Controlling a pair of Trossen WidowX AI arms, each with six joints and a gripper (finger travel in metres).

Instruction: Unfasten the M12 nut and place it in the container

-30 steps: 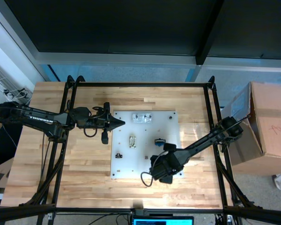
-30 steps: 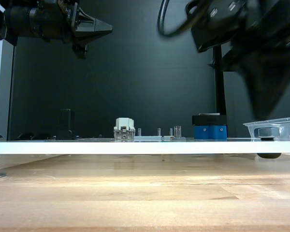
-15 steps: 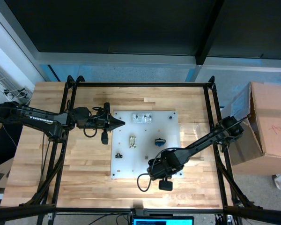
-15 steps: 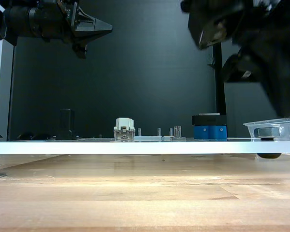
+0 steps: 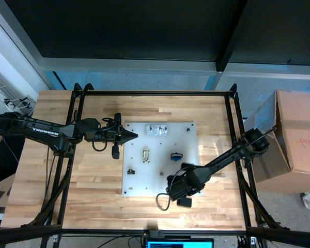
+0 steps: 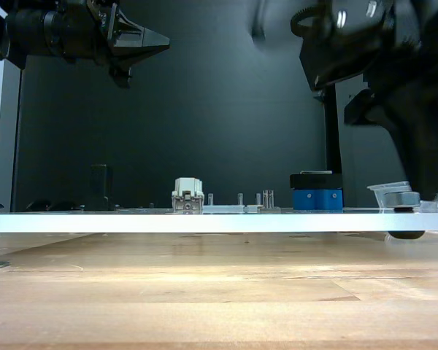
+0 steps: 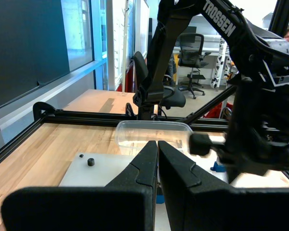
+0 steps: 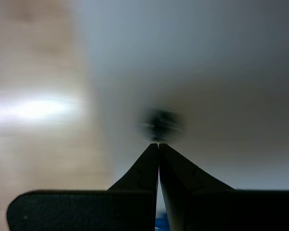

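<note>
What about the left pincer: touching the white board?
Apart. Low view: the left pincer hangs high above the white board, dark background between them. The right pincer is low at the board's near right edge.

white capitals spelling trossen run along a link of my right arm (image 7: 225,20), read plainly from my left wrist camera. from above, the same word sits in white on my left arm (image 5: 44,132), on the link well behind my left gripper (image 5: 135,136). the cardboard box (image 5: 299,139) beside the table carries a red hand-drawn mark, perhaps a letter; i cannot read it.
</note>
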